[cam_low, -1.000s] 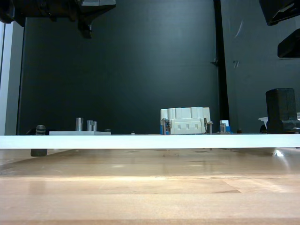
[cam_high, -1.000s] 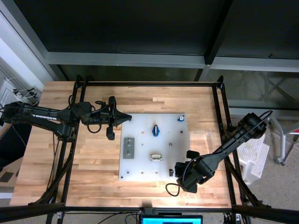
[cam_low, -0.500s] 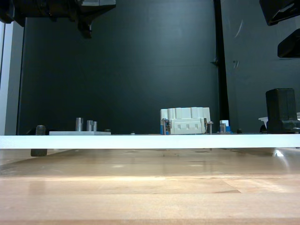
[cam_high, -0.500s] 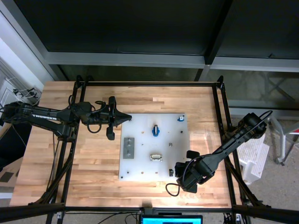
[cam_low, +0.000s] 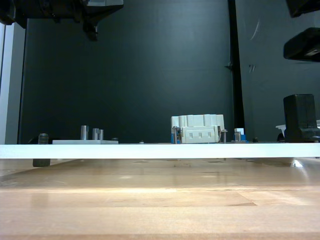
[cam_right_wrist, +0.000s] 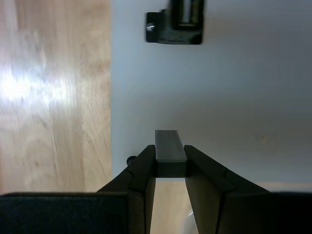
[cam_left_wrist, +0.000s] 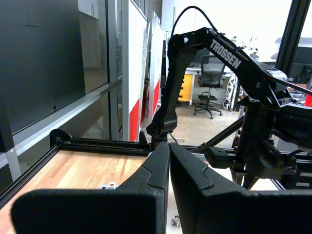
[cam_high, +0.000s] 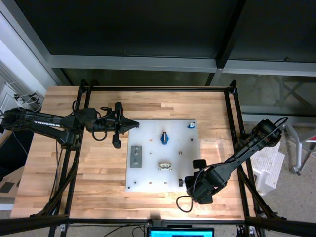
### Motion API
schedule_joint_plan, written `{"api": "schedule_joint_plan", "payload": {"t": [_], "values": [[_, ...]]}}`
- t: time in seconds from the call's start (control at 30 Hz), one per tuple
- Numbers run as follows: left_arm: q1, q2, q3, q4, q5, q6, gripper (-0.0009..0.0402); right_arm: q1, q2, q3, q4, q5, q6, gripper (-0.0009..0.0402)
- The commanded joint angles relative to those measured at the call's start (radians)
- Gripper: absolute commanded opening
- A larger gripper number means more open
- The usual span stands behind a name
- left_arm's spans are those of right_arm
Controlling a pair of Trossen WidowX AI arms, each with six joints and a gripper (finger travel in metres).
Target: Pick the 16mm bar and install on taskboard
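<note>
Right wrist view: your right gripper [cam_right_wrist: 170, 163] is clamped on the bar [cam_right_wrist: 170, 144], one finger on each side. The bar is dark grey and square-ended, and it sticks out past the fingertips. It hangs over the white board [cam_right_wrist: 229, 87], close to the board edge where the wooden table [cam_right_wrist: 53, 87] starts. You can't tell from this view whether the bar's end touches the board. Further along the board sits a small black block [cam_right_wrist: 174, 30] with a metal cylinder in it, well apart from the bar.

High view: the right arm [cam_high: 247, 145] reaches in from the table's right edge, and its gripper sits over the board's near right corner. On the board you have:
- a grey plate [cam_high: 135, 156] at the left side
- a blue part [cam_high: 164, 138] toward the far middle
- a white connector [cam_high: 165, 167] nearer you
- a small blue piece [cam_high: 190, 125] at the far right corner

The bar is held by the right gripper alone.

Left gripper [cam_left_wrist: 169, 148]: fingers pressed flat together. The high view puts it above the table just off the board's far left corner, pointing toward the board.

Low view: the plate carries short metal pegs [cam_low: 92, 133], and the connector stands near mid-board. You can't see the bar from there.
</note>
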Motion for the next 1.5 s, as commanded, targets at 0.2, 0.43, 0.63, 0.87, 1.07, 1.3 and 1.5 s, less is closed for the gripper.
{"api": "schedule_joint_plan", "payload": {"t": [0.2,0.43,0.63,0.87,1.07,1.3,1.5], "values": [[0.0,0.0,0.0,0.0,0.0,0.0,0.0,0.0,-0.002,0.0,-0.003,-0.001,-0.206,0.0008],[0.0,0.0,0.0,0.0,0.0,0.0,0.0,0.0,-0.002,0.0,0.003,-0.002,-0.286,0.0008],[0.0,0.0,0.0,0.0,0.0,0.0,0.0,0.0,-0.002,0.0,0.007,-0.001,-0.289,0.0008],[0.0,0.0,0.0,0.0,0.0,0.0,0.0,0.0,-0.002,0.0,0.007,-0.002,-0.288,0.0008],[0.0,0.0,0.0,0.0,0.0,0.0,0.0,0.001,-0.002,0.0,0.008,-0.002,-0.284,0.0008],[0.0,0.0,0.0,0.0,0.0,0.0,0.0,0.001,-0.002,0.0,0.013,-0.002,-0.277,0.0008],[0.0,0.0,0.0,0.0,0.0,0.0,0.0,0.0,-0.002,0.0,0.012,-0.01,-0.118,0.0008]]}}
